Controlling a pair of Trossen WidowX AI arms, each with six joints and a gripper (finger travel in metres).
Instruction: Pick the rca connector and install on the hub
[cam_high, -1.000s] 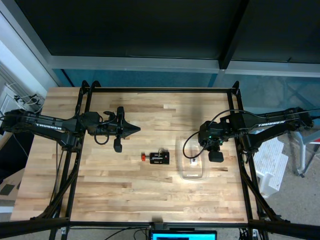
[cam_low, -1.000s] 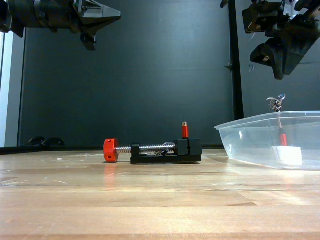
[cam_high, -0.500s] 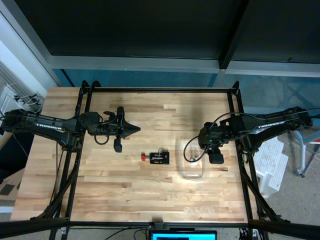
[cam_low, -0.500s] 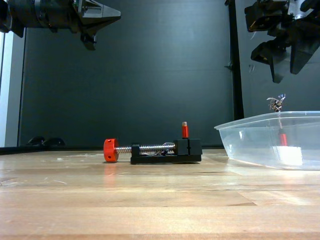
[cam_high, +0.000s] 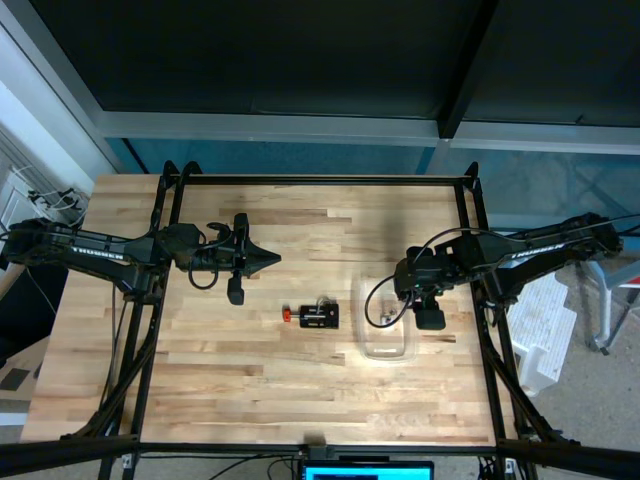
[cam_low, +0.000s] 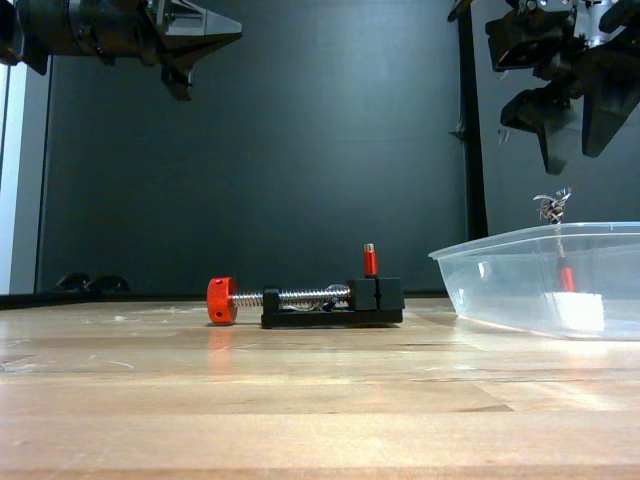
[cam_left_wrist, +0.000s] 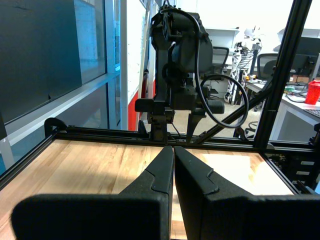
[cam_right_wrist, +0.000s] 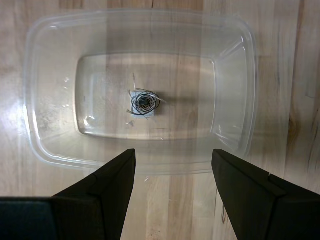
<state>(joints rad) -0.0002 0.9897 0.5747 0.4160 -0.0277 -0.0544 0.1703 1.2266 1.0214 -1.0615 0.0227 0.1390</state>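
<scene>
**Right gripper open above the tray, left gripper shut and aloft**

At the left side of the wooden table (cam_high: 230, 390), the left gripper (cam_high: 272, 259) hangs high over the boards and points level toward the middle. Its two fingers (cam_left_wrist: 160, 172) are pressed together with no gap and nothing between them. It is well apart from every part on the table.

Near the middle lies the hub (cam_high: 318, 317), a small black block resting flat on the wood with nothing touching it. A red knob (cam_low: 221, 300) caps its left end, joined to the block by a silvery threaded rod. A short red stub (cam_low: 369, 261) stands upright on top of the block.

To the right of the hub, and apart from it, sits a clear plastic tray (cam_low: 480, 275). About the centre of its floor is a small white cube (cam_low: 581, 312). The rca connector (cam_right_wrist: 145, 102) is over that cube, a tiny dark piece with fine wire looped around it. In the low view it shows on a thin stem, reaching just above the tray's rim. How it joins the cube I cannot tell.

Above the tray hovers the right gripper (cam_low: 572, 150), pointing straight down, its jaws spread wide and holding nothing. It is clear of the rim. In the right wrist view the connector shows between the two spread fingers, well below them.
</scene>
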